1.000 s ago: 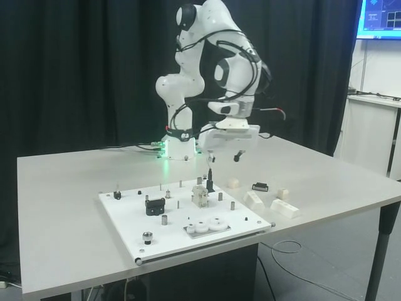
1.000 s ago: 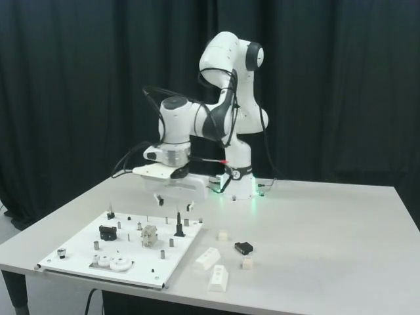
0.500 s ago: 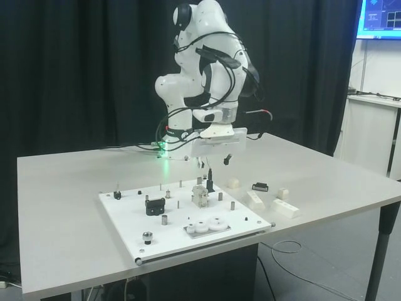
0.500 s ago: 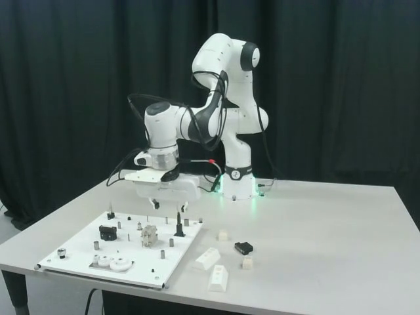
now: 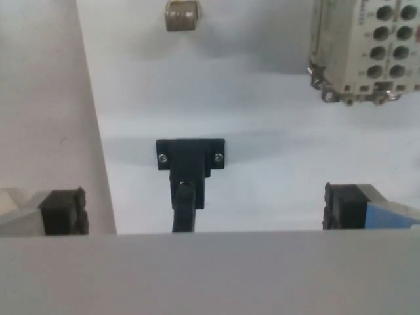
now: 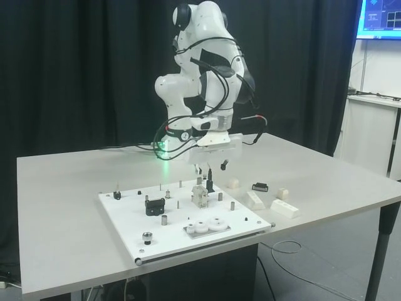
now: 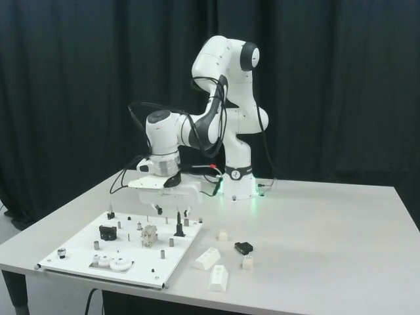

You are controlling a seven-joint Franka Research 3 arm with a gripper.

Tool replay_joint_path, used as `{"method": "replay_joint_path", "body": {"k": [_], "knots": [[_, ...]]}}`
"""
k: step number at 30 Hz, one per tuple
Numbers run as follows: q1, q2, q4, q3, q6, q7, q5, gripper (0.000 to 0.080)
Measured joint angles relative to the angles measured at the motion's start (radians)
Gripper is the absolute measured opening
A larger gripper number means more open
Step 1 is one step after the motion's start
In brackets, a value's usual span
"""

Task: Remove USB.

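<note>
The gripper [image 5: 202, 213] is hanging just above the board [image 6: 125, 213], its fingers [image 5: 63, 211] standing apart on either side of the USB [image 5: 188, 197] without touching it. The USB is sitting upright in its black socket [image 5: 189, 153] near the board's edge, beside the grey connector [image 5: 365, 49].

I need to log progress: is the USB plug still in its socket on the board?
In. The black USB plug sits seated in its screwed-down black socket on the white board; the open gripper hovers above, not touching.
</note>
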Motion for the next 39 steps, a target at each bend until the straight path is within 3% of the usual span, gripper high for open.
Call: {"method": "replay_joint_path", "body": {"k": [12, 36, 37, 39], "knots": [[0.003, 0.0, -0.035, 0.009, 0.026, -0.004, 0.004, 0.08], [0.003, -0.004, -0.054, 0.008, 0.027, -0.004, -0.006, 0.08], [0.003, -0.005, -0.055, 0.008, 0.026, -0.004, -0.007, 0.0701], [0.002, -0.006, -0.056, 0.008, 0.025, -0.004, -0.012, 0.0701]]}}
